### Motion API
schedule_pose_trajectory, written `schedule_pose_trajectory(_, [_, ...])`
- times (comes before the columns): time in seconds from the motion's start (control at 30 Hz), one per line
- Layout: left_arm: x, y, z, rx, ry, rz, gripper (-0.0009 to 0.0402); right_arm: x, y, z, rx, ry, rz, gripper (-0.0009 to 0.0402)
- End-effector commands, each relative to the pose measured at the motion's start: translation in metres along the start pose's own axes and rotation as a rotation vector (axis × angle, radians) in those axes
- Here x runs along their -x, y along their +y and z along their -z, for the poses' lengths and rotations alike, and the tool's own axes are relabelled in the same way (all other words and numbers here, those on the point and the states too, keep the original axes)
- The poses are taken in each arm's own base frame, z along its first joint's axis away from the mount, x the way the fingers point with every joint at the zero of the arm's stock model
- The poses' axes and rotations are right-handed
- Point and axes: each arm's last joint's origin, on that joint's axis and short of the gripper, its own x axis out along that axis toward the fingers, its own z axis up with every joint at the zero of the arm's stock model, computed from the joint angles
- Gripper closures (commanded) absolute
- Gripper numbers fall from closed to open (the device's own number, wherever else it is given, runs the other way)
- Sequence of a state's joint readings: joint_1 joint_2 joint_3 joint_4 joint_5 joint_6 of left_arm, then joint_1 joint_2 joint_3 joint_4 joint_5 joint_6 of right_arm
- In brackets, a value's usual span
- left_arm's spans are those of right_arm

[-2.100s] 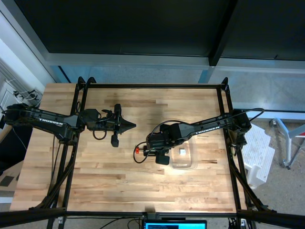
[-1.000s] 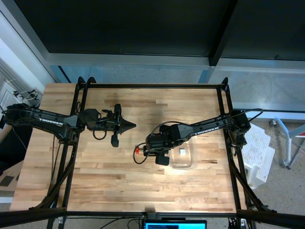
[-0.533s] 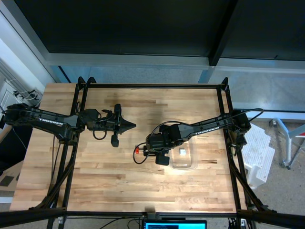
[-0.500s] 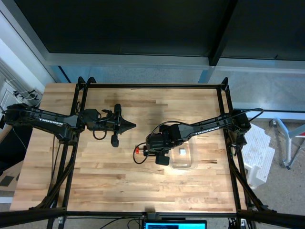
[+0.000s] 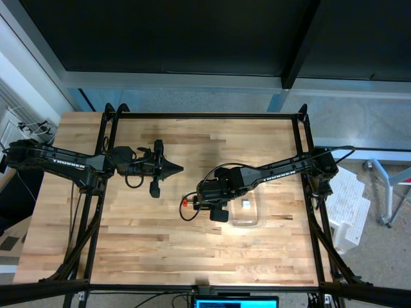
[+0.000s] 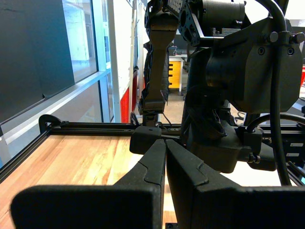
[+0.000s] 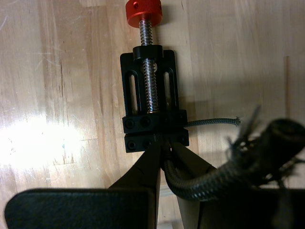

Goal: Pick the USB-C connector and install on taskboard

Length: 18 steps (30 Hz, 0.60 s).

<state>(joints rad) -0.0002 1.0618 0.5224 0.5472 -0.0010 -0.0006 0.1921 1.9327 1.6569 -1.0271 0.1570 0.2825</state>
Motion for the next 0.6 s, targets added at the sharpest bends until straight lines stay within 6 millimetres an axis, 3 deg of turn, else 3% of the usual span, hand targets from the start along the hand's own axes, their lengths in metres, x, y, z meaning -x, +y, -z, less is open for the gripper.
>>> schedule_pose_trajectory(0.03, [-0.0001,0.0000,0.0000,0.000,0.000,0.000,0.0393,-0.0008,0.0003,0.0002,0.000,0.002,0.000,0.0393])
schedule_pose_trajectory(0.6, [-0.0001,0.0000,0.0000,0.000,0.000,0.000,0.0393,-0.0017,0.0005,0.0007,0.001,0.005,-0.007,0.0393])
